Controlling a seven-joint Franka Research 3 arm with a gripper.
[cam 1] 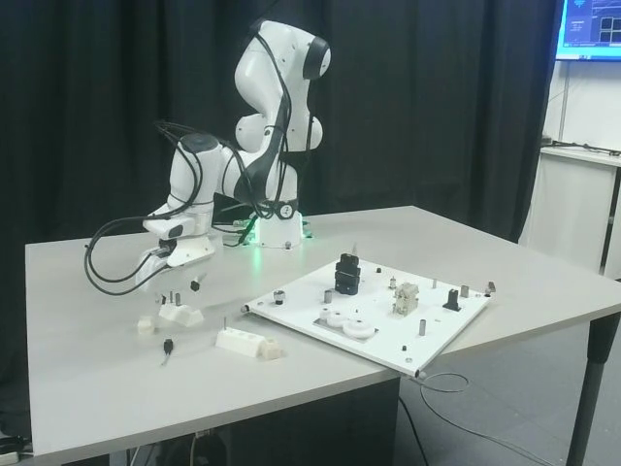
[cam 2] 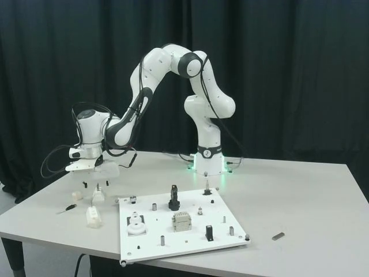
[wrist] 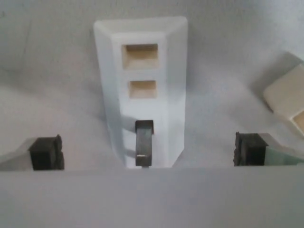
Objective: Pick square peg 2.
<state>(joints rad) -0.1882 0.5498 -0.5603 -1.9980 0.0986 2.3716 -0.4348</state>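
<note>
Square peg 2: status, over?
Claw open, above the white holder. Square peg in the holder's slot, not gripped. Two slots empty. Nothing in the way.

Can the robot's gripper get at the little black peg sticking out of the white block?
Probably yes. The gripper is open right above the white block, its fingers on either side of the black peg, and nothing sits between them.

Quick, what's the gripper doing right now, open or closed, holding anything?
Gripper: open and empty, its jaws spread wide on either side of the white peg holder with the dark square peg standing in it.
</note>
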